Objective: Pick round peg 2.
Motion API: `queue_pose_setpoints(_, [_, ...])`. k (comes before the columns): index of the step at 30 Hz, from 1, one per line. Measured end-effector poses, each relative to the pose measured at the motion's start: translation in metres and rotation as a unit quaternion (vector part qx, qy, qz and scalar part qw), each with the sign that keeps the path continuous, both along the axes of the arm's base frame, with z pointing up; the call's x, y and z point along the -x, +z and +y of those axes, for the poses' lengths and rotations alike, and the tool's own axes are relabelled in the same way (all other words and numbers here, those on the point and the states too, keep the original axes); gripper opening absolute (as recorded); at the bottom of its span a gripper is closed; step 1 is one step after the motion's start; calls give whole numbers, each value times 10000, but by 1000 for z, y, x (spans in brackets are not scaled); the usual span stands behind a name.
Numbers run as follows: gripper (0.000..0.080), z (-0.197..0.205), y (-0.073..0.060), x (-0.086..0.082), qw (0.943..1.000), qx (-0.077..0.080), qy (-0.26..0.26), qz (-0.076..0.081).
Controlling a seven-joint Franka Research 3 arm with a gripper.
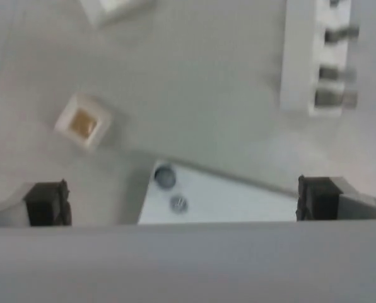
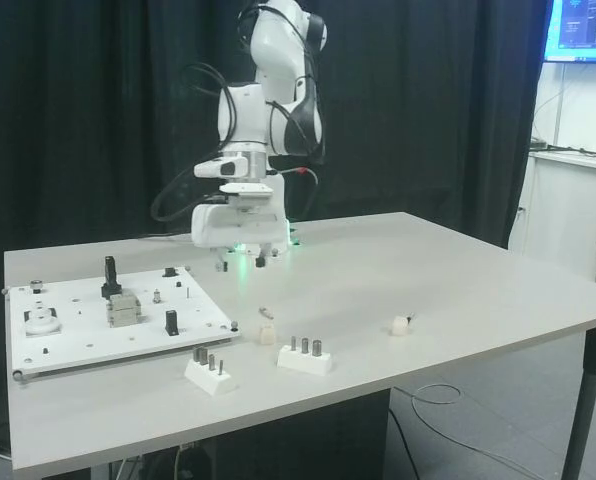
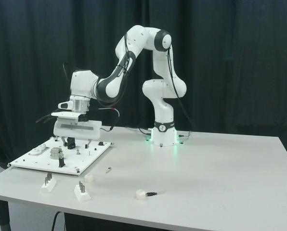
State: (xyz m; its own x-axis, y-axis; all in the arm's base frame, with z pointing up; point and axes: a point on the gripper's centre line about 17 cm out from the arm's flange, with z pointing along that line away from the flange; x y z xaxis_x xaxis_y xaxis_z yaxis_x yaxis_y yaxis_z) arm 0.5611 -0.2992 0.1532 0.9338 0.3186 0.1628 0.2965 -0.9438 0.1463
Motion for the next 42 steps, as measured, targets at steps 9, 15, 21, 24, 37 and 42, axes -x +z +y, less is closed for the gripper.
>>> queue_pose_setpoints(9, [800,5,-7,-45,9992,154,310,188])
queue_pose_setpoints(15, [800,10,-17,-62,9964,195,692,440])
queue_pose_setpoints(21, [800,15,-28,-73,9928,204,987,641])
queue_pose_setpoints(24, [800,18,-34,-77,9907,203,1148,703])
queue_pose_setpoints(37, [800,40,-62,-85,9816,33,1690,889])
queue_pose_setpoints(42, [800,47,-74,-85,9795,-20,1779,939])
